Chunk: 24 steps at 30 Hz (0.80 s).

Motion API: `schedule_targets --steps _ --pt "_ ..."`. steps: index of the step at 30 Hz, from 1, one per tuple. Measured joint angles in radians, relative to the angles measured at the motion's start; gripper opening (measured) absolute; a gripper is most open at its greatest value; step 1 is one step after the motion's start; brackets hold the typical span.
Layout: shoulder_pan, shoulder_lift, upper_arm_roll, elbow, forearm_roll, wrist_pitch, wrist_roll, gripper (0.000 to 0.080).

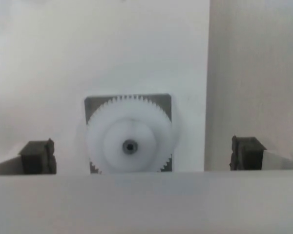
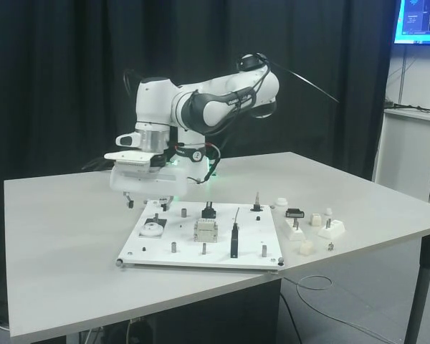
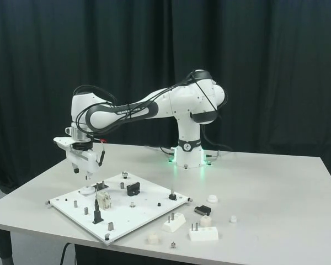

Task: Pick small gear.

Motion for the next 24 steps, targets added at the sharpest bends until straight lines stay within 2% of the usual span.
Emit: schedule_targets --steps 24 --pt "-0.001 0.0 -0.006 0.042 0.004 0.012 0.0 0.08"
